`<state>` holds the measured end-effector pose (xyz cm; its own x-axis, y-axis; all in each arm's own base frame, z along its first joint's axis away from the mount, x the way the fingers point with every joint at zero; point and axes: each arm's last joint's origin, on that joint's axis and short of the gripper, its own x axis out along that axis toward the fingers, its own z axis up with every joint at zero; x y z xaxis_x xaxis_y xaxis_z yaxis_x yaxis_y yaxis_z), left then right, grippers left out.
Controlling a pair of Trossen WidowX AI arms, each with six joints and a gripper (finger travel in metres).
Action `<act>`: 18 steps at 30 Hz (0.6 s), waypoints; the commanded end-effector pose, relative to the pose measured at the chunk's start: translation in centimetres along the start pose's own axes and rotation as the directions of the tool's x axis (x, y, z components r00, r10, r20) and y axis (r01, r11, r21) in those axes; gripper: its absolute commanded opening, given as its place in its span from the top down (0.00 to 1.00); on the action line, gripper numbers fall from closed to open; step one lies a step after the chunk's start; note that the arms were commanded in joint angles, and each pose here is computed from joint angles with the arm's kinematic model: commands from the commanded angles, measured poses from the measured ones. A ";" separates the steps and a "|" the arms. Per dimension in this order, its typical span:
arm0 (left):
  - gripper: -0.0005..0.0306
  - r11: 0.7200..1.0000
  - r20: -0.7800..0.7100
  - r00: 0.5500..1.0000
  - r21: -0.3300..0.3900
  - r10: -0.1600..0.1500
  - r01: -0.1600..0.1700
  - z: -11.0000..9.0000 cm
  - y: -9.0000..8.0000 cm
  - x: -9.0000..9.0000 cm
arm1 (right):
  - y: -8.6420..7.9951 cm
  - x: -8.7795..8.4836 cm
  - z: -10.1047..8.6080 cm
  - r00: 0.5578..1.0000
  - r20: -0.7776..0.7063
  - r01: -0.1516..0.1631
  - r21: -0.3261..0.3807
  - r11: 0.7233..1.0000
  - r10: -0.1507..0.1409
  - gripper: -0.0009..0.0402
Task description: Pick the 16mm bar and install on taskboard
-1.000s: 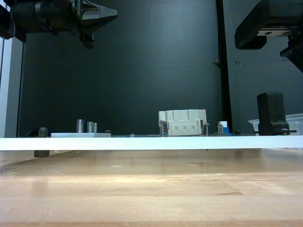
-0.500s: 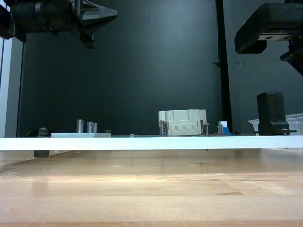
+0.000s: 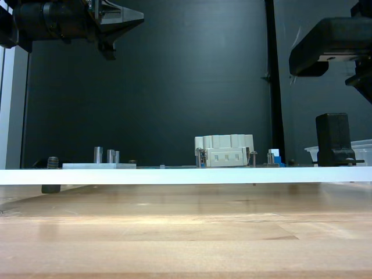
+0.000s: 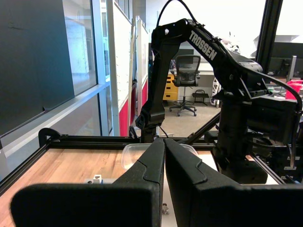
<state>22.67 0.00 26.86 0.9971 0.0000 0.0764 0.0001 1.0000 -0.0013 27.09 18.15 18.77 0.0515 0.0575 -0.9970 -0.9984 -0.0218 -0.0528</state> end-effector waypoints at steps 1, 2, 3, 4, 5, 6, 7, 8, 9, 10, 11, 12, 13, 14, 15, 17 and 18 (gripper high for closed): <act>0.98 1.000 0.000 1.000 0.000 0.000 0.000 0.0 0.0 0.0 | 0.1 0.3 -0.1 1.000 0.003 0.003 0.001 1.000 -0.003 0.98; 0.98 1.000 0.000 1.000 0.000 0.000 0.000 0.0 0.0 0.0 | 0.1 0.3 -0.1 1.000 0.002 0.002 0.001 1.000 -0.002 0.98; 0.98 1.000 0.000 1.000 0.000 0.000 0.000 0.0 0.0 0.0 | 0.1 0.4 -0.1 1.000 0.002 0.002 0.001 1.000 -0.002 0.98; 0.98 1.000 0.000 1.000 0.000 0.000 0.000 0.0 0.0 0.0 | 0.1 0.4 -0.1 1.000 0.001 0.002 0.001 1.000 -0.002 0.98; 0.98 1.000 0.000 1.000 0.000 0.000 0.000 0.0 0.0 0.0 | 0.1 0.4 -0.1 1.000 0.001 0.001 0.001 1.000 -0.001 0.98; 0.98 1.000 0.000 1.000 0.000 0.000 0.000 0.0 0.0 0.0 | 0.1 0.4 -0.1 1.000 0.001 0.002 0.001 1.000 -0.002 0.98; 0.98 1.000 0.000 1.000 0.000 0.000 0.000 0.0 0.0 0.0 | 0.1 0.4 -0.1 1.000 0.001 0.002 0.001 1.000 -0.002 0.98; 0.98 1.000 0.000 1.000 0.000 0.000 0.000 0.0 0.0 0.0 | 0.1 0.4 -0.1 1.000 0.001 0.002 0.001 1.000 -0.002 0.98; 0.98 1.000 0.000 1.000 0.000 0.000 0.000 0.0 0.0 0.0 | 0.1 0.4 -0.1 1.000 0.002 0.003 0.001 1.000 -0.003 0.97; 0.98 1.000 0.000 1.000 0.000 0.000 0.000 0.0 0.0 0.0 | 0.1 0.4 -0.1 1.000 0.002 0.004 0.001 1.000 -0.004 0.96; 0.98 1.000 0.000 1.000 0.000 0.000 0.000 0.0 0.0 0.0 | 0.1 0.4 -0.1 1.000 0.002 0.004 0.001 1.000 -0.004 0.95; 0.98 1.000 0.000 1.000 0.000 0.000 0.000 0.0 0.0 0.0 | 0.1 0.4 -0.1 1.000 0.002 0.004 0.002 1.000 -0.004 0.93; 0.98 1.000 0.000 1.000 0.000 0.000 0.000 0.0 0.0 0.0 | 0.1 0.4 -0.1 1.000 0.002 0.004 0.001 1.000 -0.004 0.91; 0.98 1.000 0.000 1.000 0.000 0.000 0.000 0.0 0.0 0.0 | 0.1 0.4 -0.1 1.000 0.002 0.004 0.001 1.000 -0.004 0.89; 0.98 1.000 0.000 1.000 0.000 0.000 0.000 0.0 0.0 0.0 | 0.1 0.4 -0.1 1.000 0.002 0.004 0.002 1.000 -0.004 0.86; 0.98 1.000 0.000 1.000 0.000 0.000 0.000 0.0 0.0 0.0 | 0.1 0.4 -0.1 1.000 0.002 0.003 0.003 1.000 -0.003 0.81; 0.98 1.000 0.000 1.000 0.000 0.000 0.000 0.0 0.0 0.0 | 0.1 0.4 -0.1 1.000 0.001 0.002 0.002 1.000 -0.002 0.78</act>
<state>22.67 0.00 26.87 0.9970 0.0000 0.0768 0.0001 1.0000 -0.0010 26.98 18.08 18.33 0.0502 0.0622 -0.9968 -0.9985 -0.0177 -0.0514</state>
